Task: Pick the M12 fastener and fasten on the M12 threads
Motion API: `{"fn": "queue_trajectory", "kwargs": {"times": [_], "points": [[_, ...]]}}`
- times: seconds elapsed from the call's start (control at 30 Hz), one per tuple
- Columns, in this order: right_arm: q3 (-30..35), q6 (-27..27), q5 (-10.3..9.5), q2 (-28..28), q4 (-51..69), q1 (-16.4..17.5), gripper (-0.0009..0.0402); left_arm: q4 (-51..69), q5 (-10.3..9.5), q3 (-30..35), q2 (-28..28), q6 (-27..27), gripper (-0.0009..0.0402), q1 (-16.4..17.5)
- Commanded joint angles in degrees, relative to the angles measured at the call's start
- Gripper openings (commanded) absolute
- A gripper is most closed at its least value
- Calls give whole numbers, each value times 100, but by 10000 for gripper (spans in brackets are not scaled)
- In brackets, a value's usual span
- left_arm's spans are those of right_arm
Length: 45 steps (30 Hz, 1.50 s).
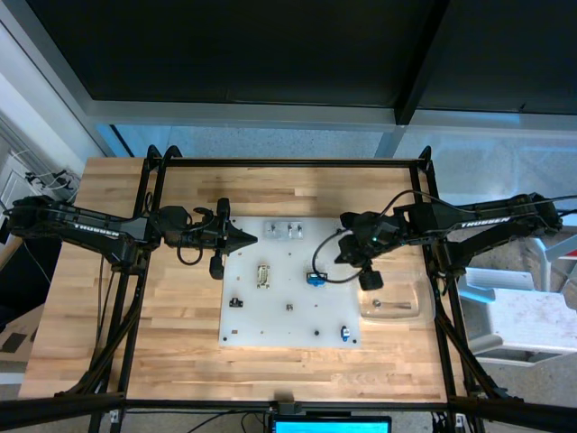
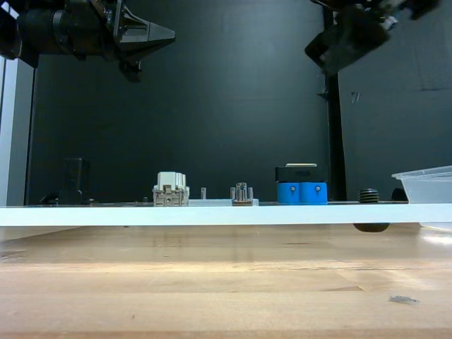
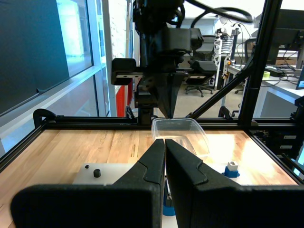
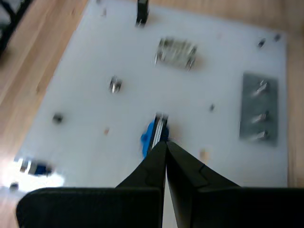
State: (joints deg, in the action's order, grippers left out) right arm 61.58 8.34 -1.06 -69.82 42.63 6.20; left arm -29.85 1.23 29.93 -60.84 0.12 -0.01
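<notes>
A tiny dark nut [image 1: 378,301] seems to lie inside the clear tray [image 1: 410,316] just right of the white board [image 1: 270,316]. The black ribbed stud [image 2: 368,195] stands bare near the board's near right edge [image 1: 319,332]. My right gripper [image 1: 344,254] hangs high over the board's right half, shut and holding nothing, pointing down toward a blue connector [image 4: 151,135]. My left gripper [image 1: 245,238] hovers high over the board's far left edge, shut and holding nothing [image 3: 165,142]. Both are far above the board [image 2: 169,32] [image 2: 312,51].
The board carries a beige connector [image 1: 263,276], a grey plate with switches [image 1: 282,230], a silver post [image 1: 288,308], a small blue part [image 1: 344,335] and a black clip [image 1: 235,302]. A black frame [image 1: 288,163] rings the wooden table.
</notes>
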Motion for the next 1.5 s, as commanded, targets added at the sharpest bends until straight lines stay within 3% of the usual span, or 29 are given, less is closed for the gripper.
{"fn": "queue_trajectory", "kwargs": {"times": [0.03,0.5,0.67,1.17,1.37,1.5], "points": [[131,129,57,-15,588,166,0,-2,2,2,-2,-2,0,0],[243,444,114,-151,2192,859,0,-2,2,2,-2,-2,0,0],[243,922,111,-409,2485,1222,0,-2,2,2,-2,-2,0,2],[240,2262,151,-1237,2656,2033,0,-2,2,2,-2,-2,0,2],[219,2262,146,-1482,2634,2253,7,-2,2,2,-2,-2,0,2],[125,2258,146,-1547,2461,2361,38,-2,2,2,-2,-2,0,2]]}}
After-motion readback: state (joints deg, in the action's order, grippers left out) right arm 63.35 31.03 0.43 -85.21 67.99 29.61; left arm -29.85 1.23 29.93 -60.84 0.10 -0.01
